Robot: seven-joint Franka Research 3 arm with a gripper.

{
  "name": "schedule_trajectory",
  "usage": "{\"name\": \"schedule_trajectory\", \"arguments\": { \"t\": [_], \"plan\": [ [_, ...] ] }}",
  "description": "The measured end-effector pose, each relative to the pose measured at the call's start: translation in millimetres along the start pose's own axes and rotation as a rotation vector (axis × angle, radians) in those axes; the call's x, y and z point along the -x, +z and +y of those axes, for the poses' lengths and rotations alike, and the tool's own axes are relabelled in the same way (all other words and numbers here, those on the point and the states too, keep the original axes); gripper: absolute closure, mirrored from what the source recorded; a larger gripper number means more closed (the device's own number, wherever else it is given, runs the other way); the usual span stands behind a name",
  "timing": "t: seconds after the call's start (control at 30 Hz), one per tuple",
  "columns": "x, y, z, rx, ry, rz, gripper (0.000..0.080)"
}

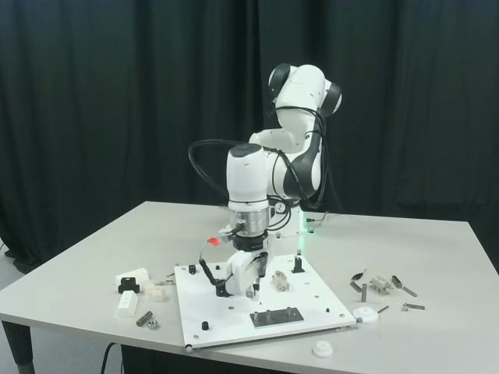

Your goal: Place small gear.

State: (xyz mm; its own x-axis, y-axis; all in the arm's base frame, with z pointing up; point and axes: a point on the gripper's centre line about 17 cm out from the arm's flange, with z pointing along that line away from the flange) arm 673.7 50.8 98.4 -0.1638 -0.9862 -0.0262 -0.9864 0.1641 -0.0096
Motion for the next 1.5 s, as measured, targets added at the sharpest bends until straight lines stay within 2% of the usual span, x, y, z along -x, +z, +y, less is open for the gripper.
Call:
{"name": "schedule_trajectory", "arguments": {
  "t": [0.73, 1.5],
  "plan": [
    [1.5, -9.4, -1.2, 0.0, -0.022, 0.019, 0.0661],
    [0.8, -11.2, -1.7, 0.0, -0.036, 0.034, 0.0662]
  ]
}}
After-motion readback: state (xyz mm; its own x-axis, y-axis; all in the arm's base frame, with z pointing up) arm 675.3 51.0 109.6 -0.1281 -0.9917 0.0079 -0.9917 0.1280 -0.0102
